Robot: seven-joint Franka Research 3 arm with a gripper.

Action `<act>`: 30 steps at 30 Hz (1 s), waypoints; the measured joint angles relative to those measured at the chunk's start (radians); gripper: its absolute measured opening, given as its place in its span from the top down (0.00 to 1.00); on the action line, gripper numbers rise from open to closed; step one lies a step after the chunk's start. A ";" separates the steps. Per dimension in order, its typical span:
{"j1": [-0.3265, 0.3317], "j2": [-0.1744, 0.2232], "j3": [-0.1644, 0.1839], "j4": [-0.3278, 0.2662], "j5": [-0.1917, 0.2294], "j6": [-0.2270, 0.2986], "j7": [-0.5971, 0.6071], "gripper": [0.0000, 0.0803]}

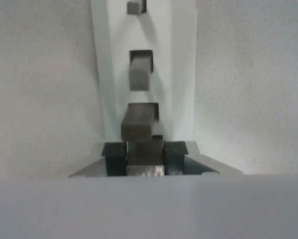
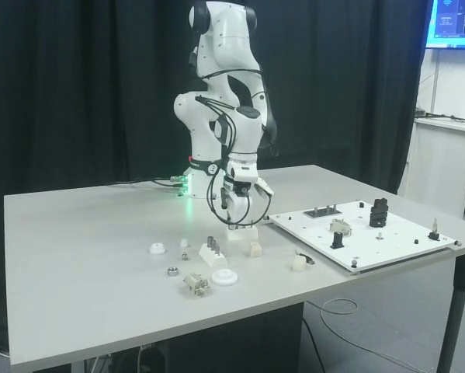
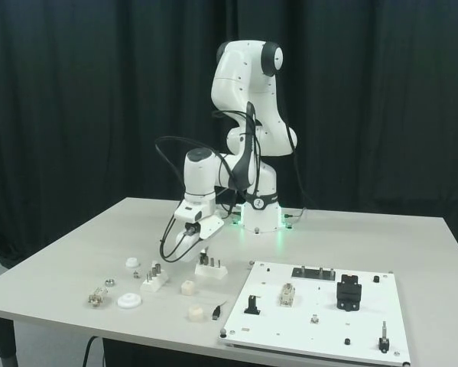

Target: Pick square peg 4.

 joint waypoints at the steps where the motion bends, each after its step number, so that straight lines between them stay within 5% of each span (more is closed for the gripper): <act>1: 0.000 0.000 0.000 0.001 0.000 0.000 0.000 0.81; 30: -0.002 -0.099 -0.016 0.007 -0.004 -0.049 0.000 0.81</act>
